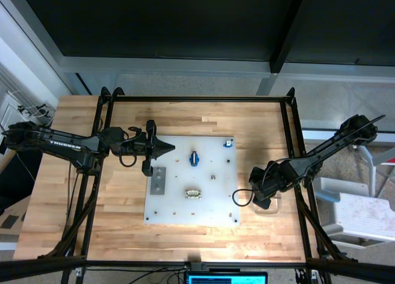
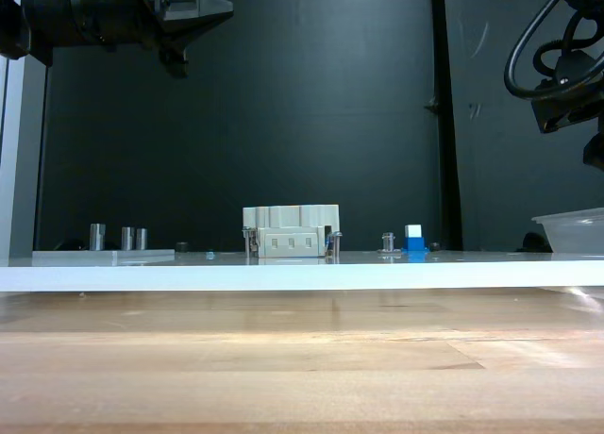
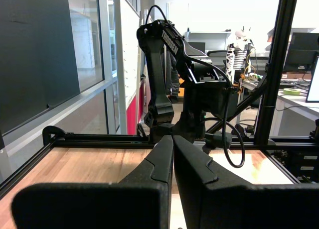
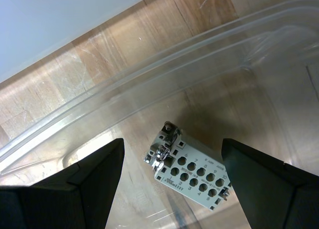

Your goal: Remove the HAN10-E connector and place it in the container

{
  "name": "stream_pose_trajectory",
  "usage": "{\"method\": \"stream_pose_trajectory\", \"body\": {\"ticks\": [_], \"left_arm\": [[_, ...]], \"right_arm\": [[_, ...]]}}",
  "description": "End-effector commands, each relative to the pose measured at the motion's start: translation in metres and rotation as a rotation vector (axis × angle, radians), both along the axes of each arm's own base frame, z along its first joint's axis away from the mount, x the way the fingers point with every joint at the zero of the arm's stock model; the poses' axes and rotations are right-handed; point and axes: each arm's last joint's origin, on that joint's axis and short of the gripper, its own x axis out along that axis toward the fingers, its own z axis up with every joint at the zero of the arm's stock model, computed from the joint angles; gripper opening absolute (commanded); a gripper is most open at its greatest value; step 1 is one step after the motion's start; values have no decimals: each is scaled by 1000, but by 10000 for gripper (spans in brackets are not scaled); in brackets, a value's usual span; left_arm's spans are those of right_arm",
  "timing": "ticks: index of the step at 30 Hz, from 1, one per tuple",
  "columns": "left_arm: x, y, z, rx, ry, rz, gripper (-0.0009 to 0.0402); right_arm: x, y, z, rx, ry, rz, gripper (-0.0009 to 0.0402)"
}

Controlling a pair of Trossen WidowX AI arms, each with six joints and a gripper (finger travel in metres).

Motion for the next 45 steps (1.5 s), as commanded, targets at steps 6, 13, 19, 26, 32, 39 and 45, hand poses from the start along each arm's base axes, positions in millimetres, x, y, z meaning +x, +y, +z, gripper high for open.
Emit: {"method": "stream_pose_trajectory", "body": {"ticks": [6,13,19,26,32,39,45], "left_arm": [[0,0,0,0,0,0,0],[0,0,0,0,0,0,0],[0,0,0,0,0,0,0],[0,0,0,0,0,0,0],[0,0,0,0,0,0,0],[0,0,0,0,0,0,0],[0,0,0,0,0,0,0]], "right_arm": [[1,1,0,8,-14,0,275],[2,1,1,11,-21,-1,275],[2,1,1,12,-23,-1,275],[3,2,1,16,-30,-1,275],[4,2,1,21,-38,-1,275],[4,2,1,23,-42,-1,275],[4,2,1,24,-44,-1,275]]}}
